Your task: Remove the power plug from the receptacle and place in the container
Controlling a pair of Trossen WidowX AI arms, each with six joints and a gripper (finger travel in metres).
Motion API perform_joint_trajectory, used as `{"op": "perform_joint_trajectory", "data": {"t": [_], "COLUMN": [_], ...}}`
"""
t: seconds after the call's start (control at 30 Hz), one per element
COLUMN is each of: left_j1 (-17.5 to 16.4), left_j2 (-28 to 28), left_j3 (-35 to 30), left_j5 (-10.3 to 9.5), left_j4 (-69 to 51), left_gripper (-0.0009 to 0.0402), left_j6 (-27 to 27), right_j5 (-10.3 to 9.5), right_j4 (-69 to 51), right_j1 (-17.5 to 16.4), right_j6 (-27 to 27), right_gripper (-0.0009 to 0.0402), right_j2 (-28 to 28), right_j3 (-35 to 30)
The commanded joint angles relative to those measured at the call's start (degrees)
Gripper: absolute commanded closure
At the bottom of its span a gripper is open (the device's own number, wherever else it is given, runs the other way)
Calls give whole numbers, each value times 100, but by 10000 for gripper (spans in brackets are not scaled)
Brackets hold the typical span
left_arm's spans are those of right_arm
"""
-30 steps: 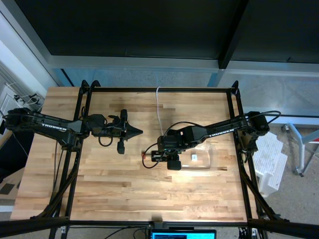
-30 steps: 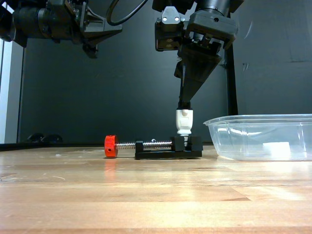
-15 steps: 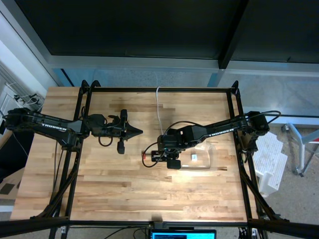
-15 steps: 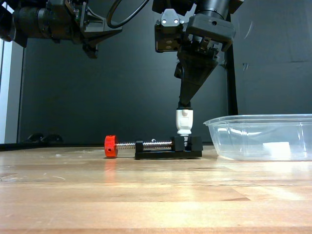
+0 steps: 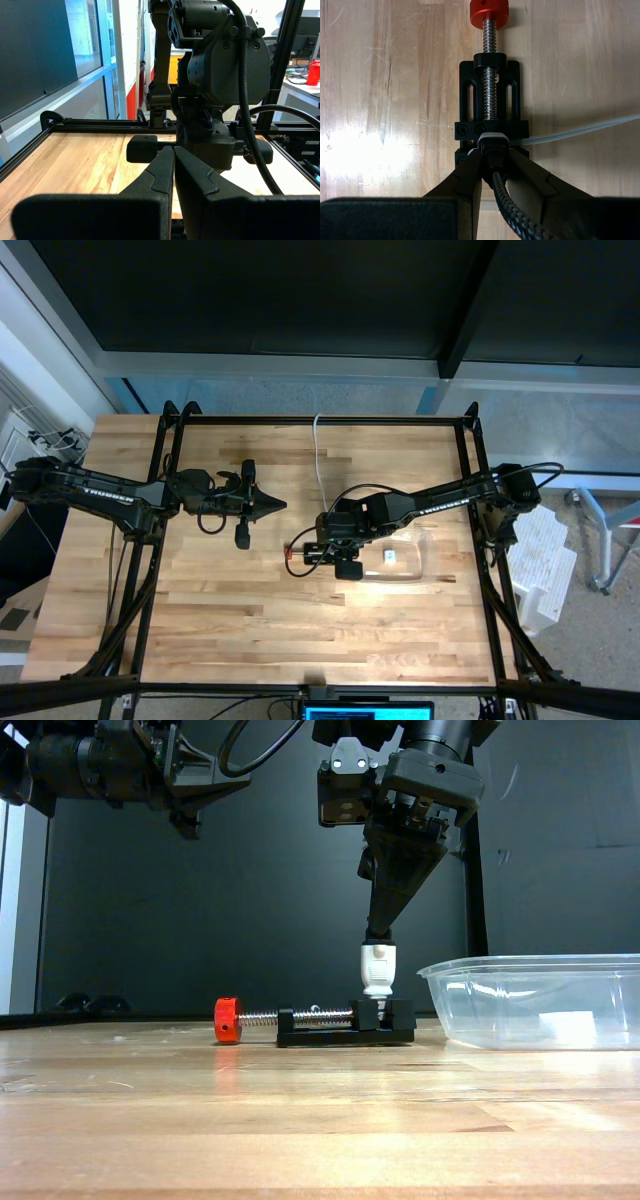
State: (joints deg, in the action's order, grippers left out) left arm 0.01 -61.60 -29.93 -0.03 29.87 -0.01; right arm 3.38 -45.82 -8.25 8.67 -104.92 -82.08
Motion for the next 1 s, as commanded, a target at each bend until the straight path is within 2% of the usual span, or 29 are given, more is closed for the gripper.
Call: {"op": "perform_joint_trajectory", "data": {"t": [0.03, 0.67, 1.0], "left_j1": [0, -2, -2], "left_j2": [0, 0, 0], "left_j3": [-2, -2, -2], "left_j5": [0, 0, 0], "left_j4": [0, 0, 0], "left_gripper": [393, 393, 393], "left_j6": [0, 0, 0], "right_j5": [-4, -2, -2], "right_j4": [-22, -111, -450], "right_j1": [0, 13, 15], "right_j6": [-7, -13, -17], "right_gripper": [393, 393, 393], "right_j2": [7, 105, 116], "right_j3": [-28, -98, -372]}}
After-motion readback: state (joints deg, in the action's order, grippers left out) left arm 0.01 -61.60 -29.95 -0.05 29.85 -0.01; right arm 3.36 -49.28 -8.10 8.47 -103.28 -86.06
